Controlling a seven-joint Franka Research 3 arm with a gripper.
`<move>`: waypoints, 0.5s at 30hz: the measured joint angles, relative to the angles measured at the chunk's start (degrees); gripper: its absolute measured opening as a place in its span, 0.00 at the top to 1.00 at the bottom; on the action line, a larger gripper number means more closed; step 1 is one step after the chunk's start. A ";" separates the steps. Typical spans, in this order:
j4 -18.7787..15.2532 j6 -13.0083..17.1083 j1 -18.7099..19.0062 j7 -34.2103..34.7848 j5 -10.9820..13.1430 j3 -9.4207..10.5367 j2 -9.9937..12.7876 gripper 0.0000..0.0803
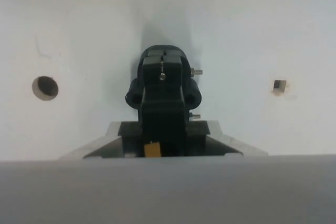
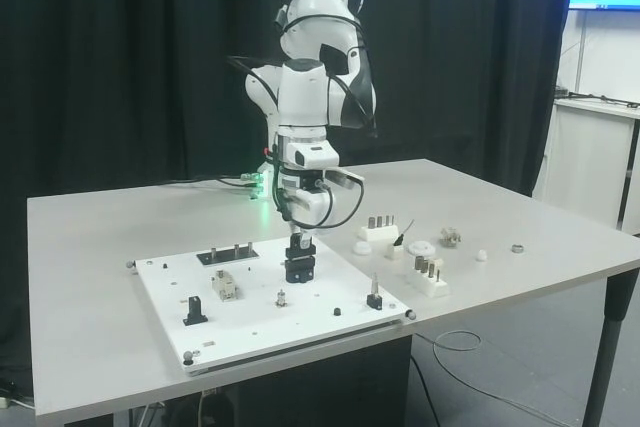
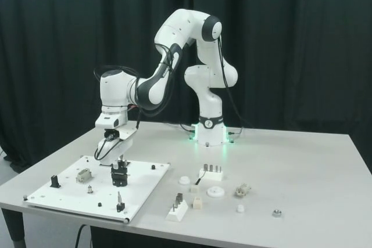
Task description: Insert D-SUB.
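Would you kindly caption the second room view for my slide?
White arm's claw poised over a black connector on the white board.

No text, label or number can be read.

Board [image 2: 300, 332]: lies on the table [image 2: 90, 247], at its front edge, before the arm's base [image 3: 210, 135].
Gripper [image 2: 301, 239]: directly above the fixture [image 2: 300, 269] near the board's middle.
Socket [image 2: 224, 287]: on the board, beside the fixture, away from the loose parts.
Loose parts [image 2: 425, 275]: on the table just off the board's edge.
Wrist view: fixture [image 1: 164, 90] stands on the board between two holes.
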 joint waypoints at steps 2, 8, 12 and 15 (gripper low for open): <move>-0.02 0.04 0.01 0.39 0.01 0.00 0.00 0.81; -0.10 0.27 0.03 0.99 0.01 0.00 0.03 0.81; -0.15 0.40 0.03 0.99 0.01 0.00 0.03 0.81; -0.17 0.44 0.03 0.99 -0.03 0.00 0.03 0.81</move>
